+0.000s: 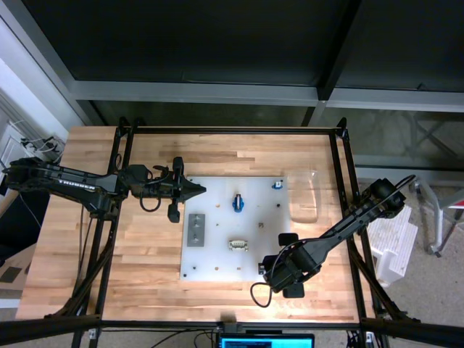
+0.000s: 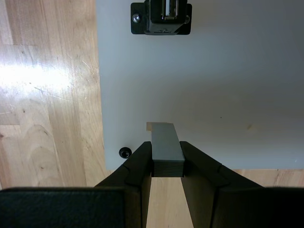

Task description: Pick the 16mm bar and install on taskboard

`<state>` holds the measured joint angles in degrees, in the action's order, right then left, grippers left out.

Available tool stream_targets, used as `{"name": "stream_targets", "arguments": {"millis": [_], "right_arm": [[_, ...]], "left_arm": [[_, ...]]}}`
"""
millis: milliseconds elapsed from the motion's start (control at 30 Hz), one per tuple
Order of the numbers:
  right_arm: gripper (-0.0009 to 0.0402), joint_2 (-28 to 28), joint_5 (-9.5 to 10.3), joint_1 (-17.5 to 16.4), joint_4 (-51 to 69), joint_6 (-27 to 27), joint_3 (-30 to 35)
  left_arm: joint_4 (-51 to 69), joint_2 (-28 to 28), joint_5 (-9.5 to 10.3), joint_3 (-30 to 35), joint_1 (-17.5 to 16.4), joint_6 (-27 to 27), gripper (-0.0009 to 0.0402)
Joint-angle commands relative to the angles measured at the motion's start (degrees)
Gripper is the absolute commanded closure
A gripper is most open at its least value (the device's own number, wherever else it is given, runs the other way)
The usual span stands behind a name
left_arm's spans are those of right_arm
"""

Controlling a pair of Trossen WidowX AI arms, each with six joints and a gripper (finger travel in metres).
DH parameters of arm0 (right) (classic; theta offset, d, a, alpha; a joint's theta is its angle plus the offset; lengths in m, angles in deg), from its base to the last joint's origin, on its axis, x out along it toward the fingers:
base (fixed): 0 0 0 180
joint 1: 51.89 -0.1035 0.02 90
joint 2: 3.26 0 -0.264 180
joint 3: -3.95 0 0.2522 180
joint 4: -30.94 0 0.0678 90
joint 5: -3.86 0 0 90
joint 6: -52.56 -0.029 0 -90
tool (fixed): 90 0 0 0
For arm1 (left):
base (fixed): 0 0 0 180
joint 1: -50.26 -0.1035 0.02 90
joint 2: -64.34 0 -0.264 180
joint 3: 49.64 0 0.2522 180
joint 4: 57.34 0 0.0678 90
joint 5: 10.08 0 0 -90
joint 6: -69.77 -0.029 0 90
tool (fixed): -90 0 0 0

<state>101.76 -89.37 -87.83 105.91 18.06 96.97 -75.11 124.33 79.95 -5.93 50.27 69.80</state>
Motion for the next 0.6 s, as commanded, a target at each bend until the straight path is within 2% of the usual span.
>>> {"name": "stream_targets", "arguments": {"millis": [33,600], "right_arm": [[0.0389,0.0,0.0,0.0,0.0,0.0,-0.1],[0.0389,0.5,0.26,-0.1,-0.5,-0.2,-0.6]], "left_arm": [[0.0,0.0,0.0,0.0,0.0,0.0,0.0393],[0.0,0.0,0.0,0.0,0.0,0.0,0.0393]]}}
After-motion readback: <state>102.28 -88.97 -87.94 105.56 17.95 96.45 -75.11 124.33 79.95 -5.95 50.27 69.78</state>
